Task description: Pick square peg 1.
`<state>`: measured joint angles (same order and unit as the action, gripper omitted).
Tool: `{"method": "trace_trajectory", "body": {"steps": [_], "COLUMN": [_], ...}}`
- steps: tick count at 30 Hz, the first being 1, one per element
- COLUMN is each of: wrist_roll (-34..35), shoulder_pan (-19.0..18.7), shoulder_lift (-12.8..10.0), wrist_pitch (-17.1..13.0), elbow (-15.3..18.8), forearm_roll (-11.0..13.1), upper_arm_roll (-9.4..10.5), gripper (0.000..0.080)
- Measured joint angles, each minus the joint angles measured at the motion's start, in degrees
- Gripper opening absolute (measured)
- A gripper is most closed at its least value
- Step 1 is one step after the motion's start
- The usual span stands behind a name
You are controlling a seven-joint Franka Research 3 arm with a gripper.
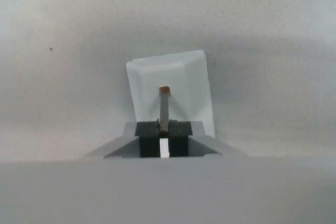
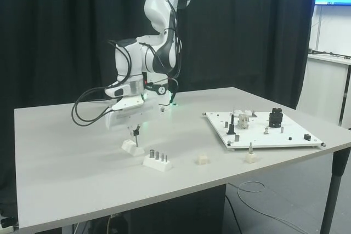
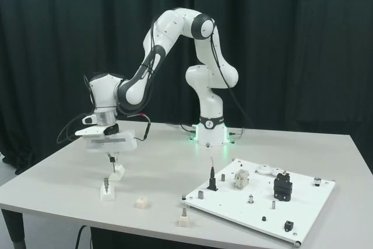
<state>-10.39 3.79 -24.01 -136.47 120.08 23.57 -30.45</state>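
Wrist view showed the claw (image 1: 164,139) clamped on square peg 1 (image 1: 164,109), apparently clear above its white holder (image 1: 181,77); its narrow grip risked slipping, dropping the peg.

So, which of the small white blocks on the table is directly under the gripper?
The empty block farthest from the white board, beside the block holding three pegs. The gripper holds a peg just above it.

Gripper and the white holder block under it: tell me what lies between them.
Only the square peg, held by the gripper, hanging above the holder block; wrist view shows it.
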Motion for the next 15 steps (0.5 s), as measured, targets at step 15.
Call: {"method": "trace_trajectory", "body": {"steps": [15], "wrist_roll": [0.14], "shoulder_pan": [-0.10], "shoulder_lift": [3.58], "wrist_pitch": [3.15], "elbow": [0.02], "forearm_roll": [-2.40], "upper_arm_roll": [-1.08], "gripper": [0.0028]}}
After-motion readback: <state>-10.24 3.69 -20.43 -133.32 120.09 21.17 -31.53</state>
